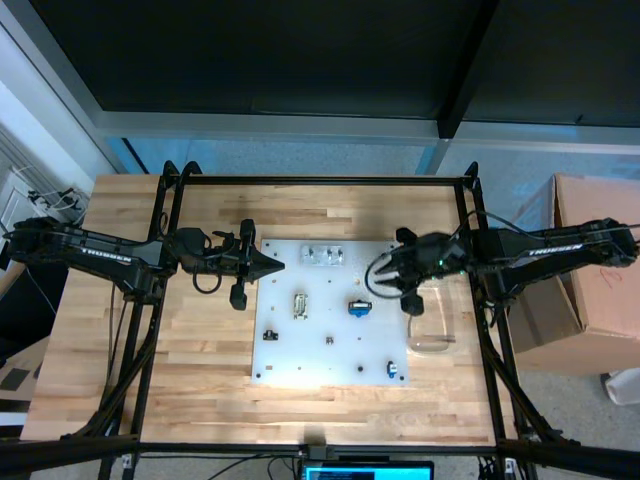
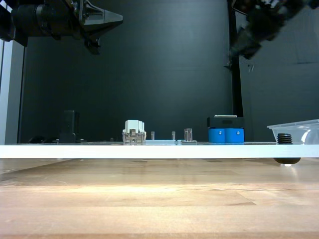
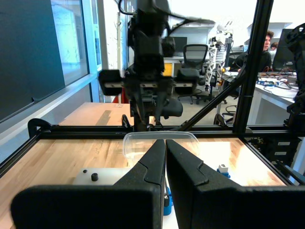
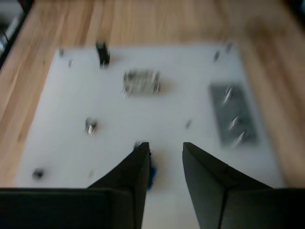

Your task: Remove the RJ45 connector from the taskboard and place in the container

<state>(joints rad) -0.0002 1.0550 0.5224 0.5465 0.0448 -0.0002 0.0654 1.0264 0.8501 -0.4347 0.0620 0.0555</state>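
Note:
I cannot pick out the RJ45 connector with certainty in any view. A blue mount [image 1: 358, 307] with a black top [image 2: 225, 119] stands on the white taskboard [image 1: 300, 350]; the right wrist view shows the blue mount [image 4: 150, 171] partly behind one finger. My right gripper [image 1: 383, 274] hangs high over the board's right part [image 2: 245, 50], beside the clear container [image 1: 440, 335]. Its fingers [image 4: 138, 176] stand a narrow gap apart, with only board showing between them. My left gripper [image 1: 278, 266] is shut, high over the board's left edge [image 2: 118, 20], holding nothing [image 3: 165, 149].
A grey multi-pin connector [image 1: 300, 305], a clear part [image 1: 325, 256] and a small blue-white piece [image 1: 393, 370] sit on the board. Black knobs mark its corners [image 2: 284, 138]. The container [image 2: 299, 127] stands off the board's right edge. A black frame surrounds the table.

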